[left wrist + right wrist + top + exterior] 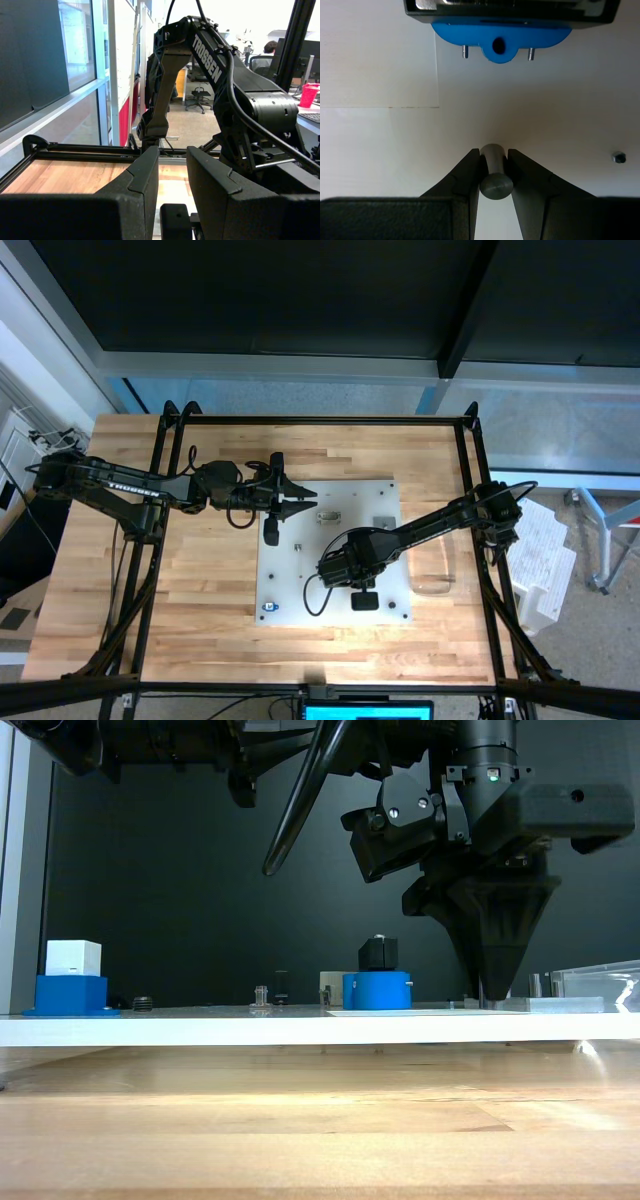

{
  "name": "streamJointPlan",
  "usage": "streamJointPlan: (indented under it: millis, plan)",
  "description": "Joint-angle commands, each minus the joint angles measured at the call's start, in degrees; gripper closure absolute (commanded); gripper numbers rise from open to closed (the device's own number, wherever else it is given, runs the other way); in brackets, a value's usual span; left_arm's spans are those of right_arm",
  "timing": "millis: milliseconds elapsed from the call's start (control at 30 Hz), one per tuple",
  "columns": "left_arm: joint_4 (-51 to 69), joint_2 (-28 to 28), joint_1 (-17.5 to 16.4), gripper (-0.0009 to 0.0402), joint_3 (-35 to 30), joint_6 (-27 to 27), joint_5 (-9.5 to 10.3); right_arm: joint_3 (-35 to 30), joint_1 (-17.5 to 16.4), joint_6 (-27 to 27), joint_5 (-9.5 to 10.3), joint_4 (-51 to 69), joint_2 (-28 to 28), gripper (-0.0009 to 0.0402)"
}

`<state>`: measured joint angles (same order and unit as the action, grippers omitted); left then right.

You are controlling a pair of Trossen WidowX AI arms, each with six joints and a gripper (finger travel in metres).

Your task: Pick the 16mm cylinder and install on the taskboard

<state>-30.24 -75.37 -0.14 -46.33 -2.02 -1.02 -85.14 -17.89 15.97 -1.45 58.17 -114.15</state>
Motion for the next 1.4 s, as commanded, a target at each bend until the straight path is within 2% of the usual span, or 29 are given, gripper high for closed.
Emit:
streamJointPlan:
  millis: [33, 133, 500, 633, 767, 967, 1400]
  plan:
    - [-0.04, 0.0, 0.0, 0.0319, 0.0, 0.0, -0.02, 0.07, -0.04, 0.07, -0.02, -0.52, 0.02, 0.0376]
    - [-0.02, 0.0, 0.0, 0.0319, 0.0, 0.0, -0.02, 0.07, -0.11, 0.07, 0.0, -0.68, 0.04, 0.0345]
    - [-0.02, 0.0, 0.0, 0.0319, 0.0, 0.0, -0.02, 0.24, -0.13, -0.2, -0.52, -0.87, 2.05, 0.0195]
    - [-0.04, 0.0, -0.02, 0.0319, 0.0, 0.0, -0.02, 2.43, 0.13, -1.49, -3.65, -2.62, 6.34, 0.0166]
    - [-0.02, 0.0, 0.0, 0.0319, 0.0, 0.0, -0.02, 6.58, 1.14, -2.1, -3.5, -6.67, 12.33, 0.0168]
    - [-0.02, 0.0, 0.0, 0.0319, 0.0, 0.0, -0.02, 10.99, 3.34, -3.61, -3.58, -10.38, 20.76, 0.0194]
    - [-0.02, 0.0, -0.02, 0.0319, 0.0, 0.0, -0.02, 19.21, 11.41, -10.6, -3.52, -23.76, 36.28, 0.0262]
